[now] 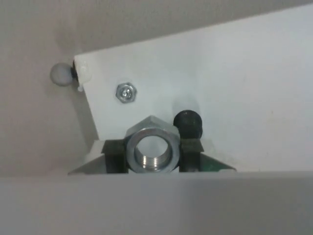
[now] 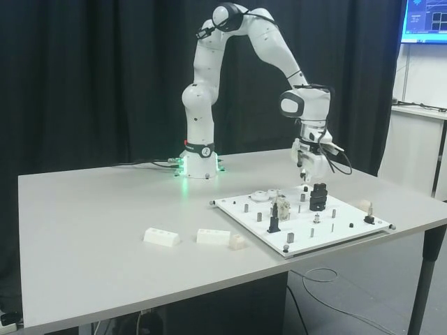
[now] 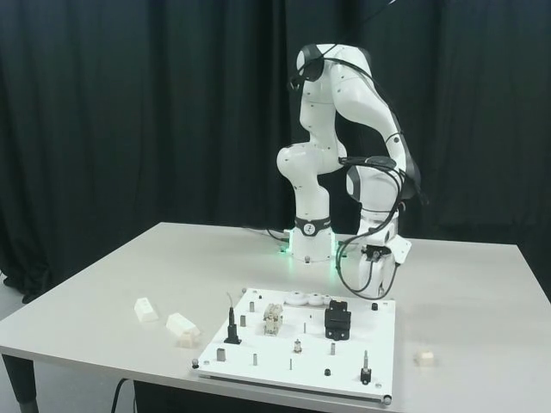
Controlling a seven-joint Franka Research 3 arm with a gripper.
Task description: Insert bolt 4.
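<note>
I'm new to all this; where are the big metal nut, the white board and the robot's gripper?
metal nut (image 1: 152,149), wrist view, threaded rim.
white board (image 3: 379,320), second room view, bare top.
gripper (image 2: 304,167), first room view, fingertips.

Grey table (image 2: 91,209), white board (image 2: 349,227), blocks (image 2: 161,236)

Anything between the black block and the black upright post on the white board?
Yes: in the second room view, a small grey connector stands between the black block and black upright post.

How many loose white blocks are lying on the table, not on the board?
4. Two white blocks lie side by side near the table's front, a smaller one next to them by the board, and one past the board's opposite side. Others may be hidden.
</note>
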